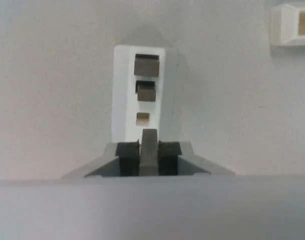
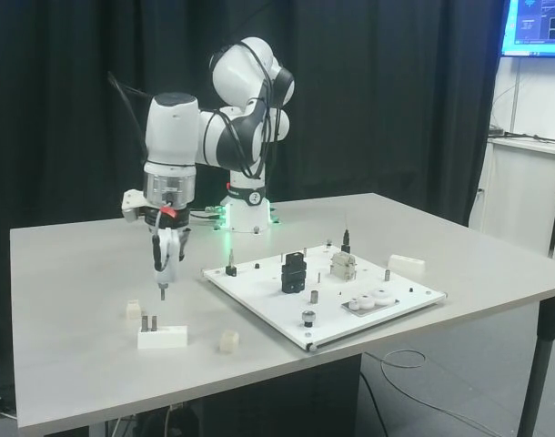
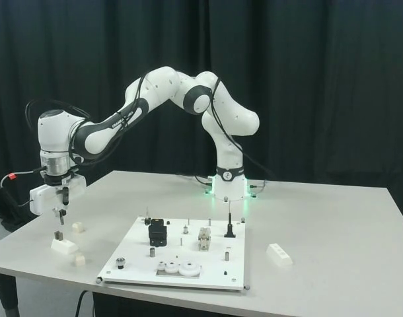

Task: Insert square peg 2.

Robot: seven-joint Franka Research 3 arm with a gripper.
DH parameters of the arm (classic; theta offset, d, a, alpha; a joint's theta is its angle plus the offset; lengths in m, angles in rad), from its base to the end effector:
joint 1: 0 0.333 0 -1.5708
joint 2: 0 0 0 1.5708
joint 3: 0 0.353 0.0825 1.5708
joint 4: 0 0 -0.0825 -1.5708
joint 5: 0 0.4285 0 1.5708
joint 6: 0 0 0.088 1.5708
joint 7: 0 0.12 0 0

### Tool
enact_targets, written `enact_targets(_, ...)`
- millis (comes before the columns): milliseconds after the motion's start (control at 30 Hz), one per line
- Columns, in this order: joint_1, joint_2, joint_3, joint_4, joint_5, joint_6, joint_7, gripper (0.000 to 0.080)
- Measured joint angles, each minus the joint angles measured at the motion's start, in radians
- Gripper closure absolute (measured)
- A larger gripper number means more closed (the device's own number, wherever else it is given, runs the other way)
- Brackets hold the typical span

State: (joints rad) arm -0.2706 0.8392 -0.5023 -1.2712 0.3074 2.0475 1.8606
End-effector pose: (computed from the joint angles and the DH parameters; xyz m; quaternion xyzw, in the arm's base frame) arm 0.6634 -0.4723 0.2846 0.2574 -0.9651 0.0383 0.0294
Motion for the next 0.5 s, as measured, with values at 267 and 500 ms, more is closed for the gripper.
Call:
enact_targets(267,0.001,0.002,-0.01,0.0,-0.002,0.001,0.011,0.0728)
enact_targets(500,0.001,0.006,-0.014,0.0,-0.002,0.001,0.015,0.0728)
